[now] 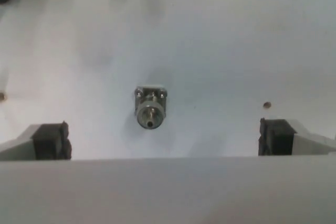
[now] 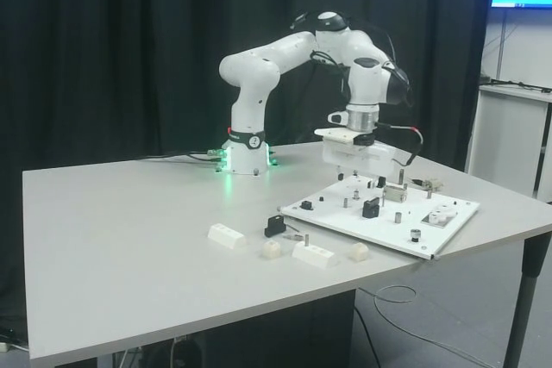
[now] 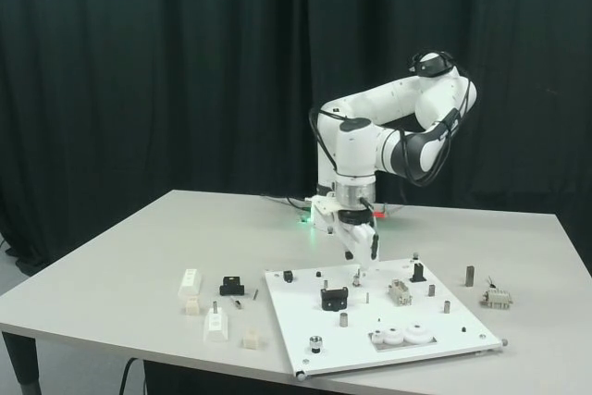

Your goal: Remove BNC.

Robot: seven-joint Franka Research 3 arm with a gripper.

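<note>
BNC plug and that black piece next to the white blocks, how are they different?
The BNC plug is round grey metal; the black piece is blocky. The plug stands on the white board, the black piece on the grey table. The open hand holds neither.

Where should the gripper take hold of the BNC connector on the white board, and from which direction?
Grip the round barrel of the BNC connector, coming straight down from above. It stands upright on the white board, centred between the open gripper fingers, with bare board around it.
</note>
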